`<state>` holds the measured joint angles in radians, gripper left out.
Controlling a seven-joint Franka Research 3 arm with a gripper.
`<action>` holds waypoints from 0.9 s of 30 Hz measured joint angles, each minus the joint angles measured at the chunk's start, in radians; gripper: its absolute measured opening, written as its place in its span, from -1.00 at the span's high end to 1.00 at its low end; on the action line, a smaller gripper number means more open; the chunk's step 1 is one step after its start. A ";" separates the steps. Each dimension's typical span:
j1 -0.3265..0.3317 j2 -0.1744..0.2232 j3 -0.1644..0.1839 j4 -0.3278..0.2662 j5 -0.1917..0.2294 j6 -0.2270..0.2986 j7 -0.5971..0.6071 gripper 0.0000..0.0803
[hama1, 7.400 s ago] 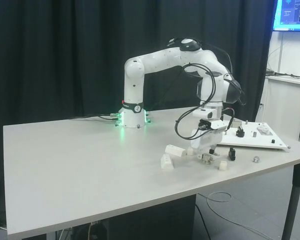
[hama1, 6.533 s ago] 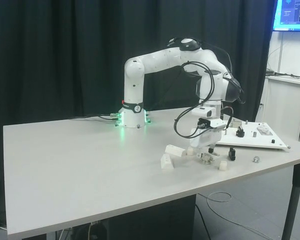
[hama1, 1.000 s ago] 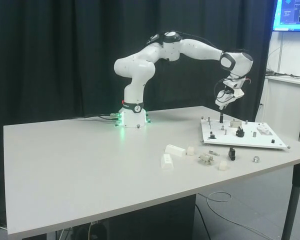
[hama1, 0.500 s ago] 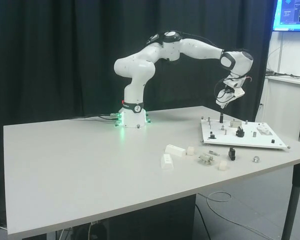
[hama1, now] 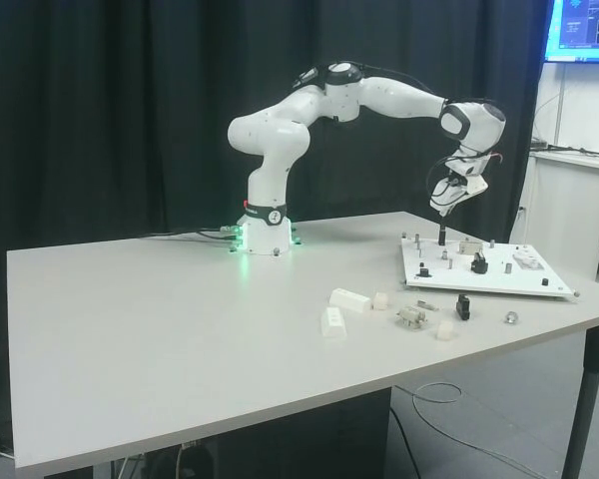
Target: Remove USB.
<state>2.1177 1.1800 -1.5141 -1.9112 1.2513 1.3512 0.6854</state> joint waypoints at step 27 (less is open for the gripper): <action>-0.007 0.000 -0.159 0.017 0.004 -0.114 0.000 0.95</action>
<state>2.1109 1.1797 -1.6729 -1.8946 1.2549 1.2376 0.6850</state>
